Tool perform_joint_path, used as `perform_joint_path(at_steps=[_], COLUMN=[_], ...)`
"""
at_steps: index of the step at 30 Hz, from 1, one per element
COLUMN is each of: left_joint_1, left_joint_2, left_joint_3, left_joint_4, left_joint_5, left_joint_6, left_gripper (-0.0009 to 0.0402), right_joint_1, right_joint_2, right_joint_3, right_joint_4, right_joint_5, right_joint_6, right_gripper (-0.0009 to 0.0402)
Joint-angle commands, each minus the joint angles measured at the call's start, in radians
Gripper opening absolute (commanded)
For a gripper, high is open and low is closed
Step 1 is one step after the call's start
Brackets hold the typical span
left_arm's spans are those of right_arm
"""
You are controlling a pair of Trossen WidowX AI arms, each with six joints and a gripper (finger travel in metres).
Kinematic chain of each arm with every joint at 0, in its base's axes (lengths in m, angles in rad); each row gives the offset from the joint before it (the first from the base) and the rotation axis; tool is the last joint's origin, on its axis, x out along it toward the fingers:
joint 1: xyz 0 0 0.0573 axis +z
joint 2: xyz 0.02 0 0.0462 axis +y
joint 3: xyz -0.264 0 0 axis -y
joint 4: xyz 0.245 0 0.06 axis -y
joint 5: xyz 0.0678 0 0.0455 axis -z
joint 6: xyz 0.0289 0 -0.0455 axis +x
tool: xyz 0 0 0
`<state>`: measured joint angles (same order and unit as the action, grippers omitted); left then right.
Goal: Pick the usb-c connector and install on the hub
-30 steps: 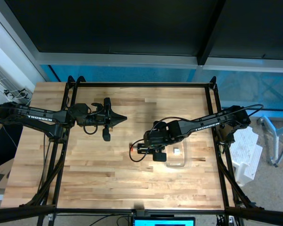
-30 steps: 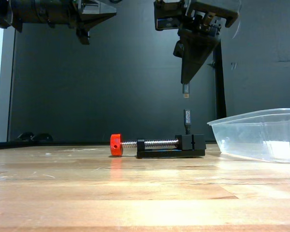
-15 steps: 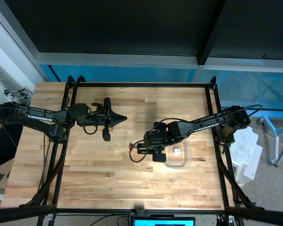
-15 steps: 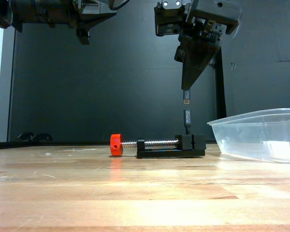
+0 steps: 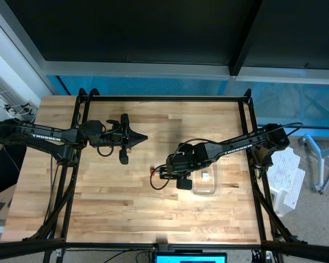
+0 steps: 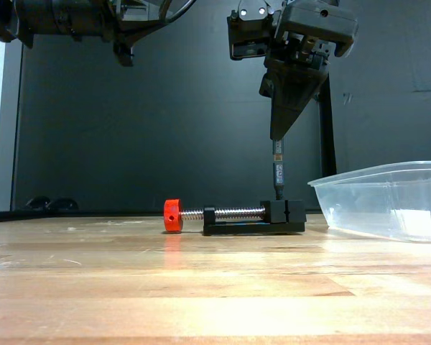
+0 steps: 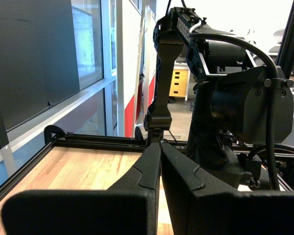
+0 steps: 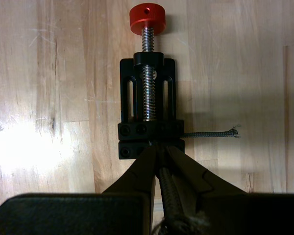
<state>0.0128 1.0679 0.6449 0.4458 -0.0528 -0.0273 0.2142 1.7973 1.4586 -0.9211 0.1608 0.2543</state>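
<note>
Fingers (image 8: 139, 171) of my right gripper (image 6: 276, 136) are closed tight on the usb-c connector (image 6: 277, 149), nipping its upper end. The connector stands upright, long axis vertical, nose pointing straight down. Its lower end meets the top of a short upright stub (image 6: 278, 176) rising from the hub (image 6: 255, 218); I cannot tell whether it is seated. The hub lies flat on the bench (image 6: 201, 287). In the high view its long axis runs from 9 to 3 o'clock, with the red-orange knob (image 6: 172, 215) at the 9 o'clock end and my fingers over the 3 o'clock end. A thin dark cord (image 8: 210, 133) sticks out sideways from the block. A clear tray (image 6: 388, 201) sits just beside the hub at 3 o'clock. My left gripper (image 7: 160, 147) hangs apart at 11 o'clock, high above the bench, fingers pressed together on nothing.
</note>
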Motion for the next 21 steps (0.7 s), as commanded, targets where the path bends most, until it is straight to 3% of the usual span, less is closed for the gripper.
perform_joint_path(at_steps=[1, 21], left_joint_1=[0.0, 0.0], left_joint_2=[0.0, 0.0], left_joint_3=[0.0, 0.0], left_joint_4=[0.0, 0.0], left_joint_5=[0.0, 0.0], left_joint_6=[0.0, 0.0], left_gripper=[0.0, 0.0], right_joint_1=[0.001, 0.0], right_joint_2=[0.0, 0.0], right_joint_3=[0.001, -0.011], right_joint_4=[0.002, 0.012], right_joint_5=[0.0, 0.0], right_joint_6=[0.002, 0.002], right_gripper=[0.0, 0.0])
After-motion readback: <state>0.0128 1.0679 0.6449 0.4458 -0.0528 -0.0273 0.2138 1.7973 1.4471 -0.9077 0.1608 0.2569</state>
